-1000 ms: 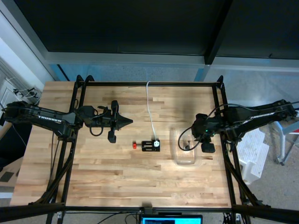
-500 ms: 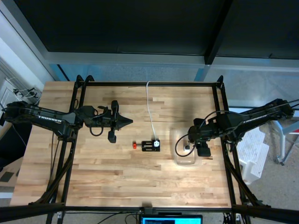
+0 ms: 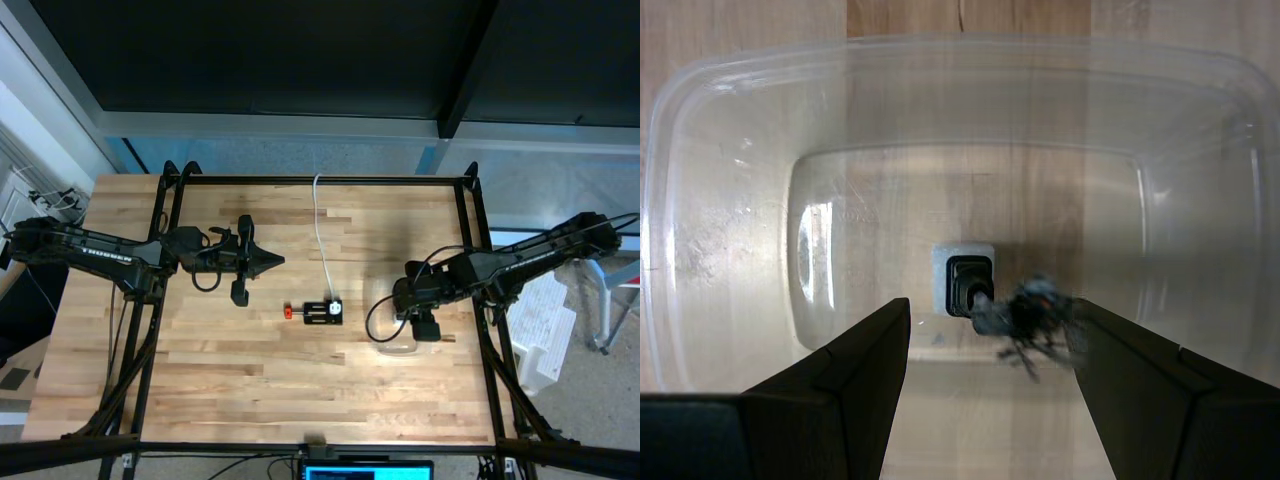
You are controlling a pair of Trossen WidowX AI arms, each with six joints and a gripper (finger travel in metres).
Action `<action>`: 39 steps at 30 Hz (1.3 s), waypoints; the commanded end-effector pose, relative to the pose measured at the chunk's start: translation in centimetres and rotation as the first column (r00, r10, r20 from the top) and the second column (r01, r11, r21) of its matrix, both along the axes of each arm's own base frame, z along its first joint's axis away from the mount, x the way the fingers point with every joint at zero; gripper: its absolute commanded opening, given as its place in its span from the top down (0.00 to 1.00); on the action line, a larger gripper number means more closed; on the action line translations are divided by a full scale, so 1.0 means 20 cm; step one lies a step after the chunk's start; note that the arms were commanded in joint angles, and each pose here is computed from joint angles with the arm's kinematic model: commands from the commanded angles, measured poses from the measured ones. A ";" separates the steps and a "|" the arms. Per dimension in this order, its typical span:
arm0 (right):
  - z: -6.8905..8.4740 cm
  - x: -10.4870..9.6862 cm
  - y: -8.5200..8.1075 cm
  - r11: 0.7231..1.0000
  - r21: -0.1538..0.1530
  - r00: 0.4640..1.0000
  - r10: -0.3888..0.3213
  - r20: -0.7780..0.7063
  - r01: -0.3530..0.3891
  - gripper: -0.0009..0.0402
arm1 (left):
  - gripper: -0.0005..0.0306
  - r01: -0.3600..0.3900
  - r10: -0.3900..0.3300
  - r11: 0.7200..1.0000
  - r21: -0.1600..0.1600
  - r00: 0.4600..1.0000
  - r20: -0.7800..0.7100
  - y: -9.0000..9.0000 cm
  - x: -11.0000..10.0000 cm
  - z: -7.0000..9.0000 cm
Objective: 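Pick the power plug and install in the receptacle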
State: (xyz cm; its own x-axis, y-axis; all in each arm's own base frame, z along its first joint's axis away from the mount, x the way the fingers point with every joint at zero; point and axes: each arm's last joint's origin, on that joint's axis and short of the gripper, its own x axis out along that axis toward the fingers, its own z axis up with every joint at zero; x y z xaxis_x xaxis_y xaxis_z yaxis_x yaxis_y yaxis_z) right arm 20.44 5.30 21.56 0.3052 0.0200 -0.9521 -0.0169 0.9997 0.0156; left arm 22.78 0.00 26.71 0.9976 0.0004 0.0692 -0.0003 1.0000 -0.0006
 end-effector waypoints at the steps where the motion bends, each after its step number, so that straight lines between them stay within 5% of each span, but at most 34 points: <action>1: -0.03 0.01 0.00 1.000 -0.006 1.000 0.004 -0.020 -0.004 0.46 | 0.98 0.000 0.000 1.000 0.000 1.000 0.001 0.00 0.00 0.00; 24: -0.14 0.04 0.05 1.000 -0.008 0.999 0.015 -0.047 -0.015 0.46 | 0.98 0.000 0.000 1.000 0.000 1.000 0.001 0.00 0.00 0.00; 39: -0.15 0.04 0.05 1.000 -0.015 0.999 0.012 -0.036 -0.013 0.65 | 0.98 0.000 0.000 1.000 0.000 1.000 0.001 0.00 0.00 0.00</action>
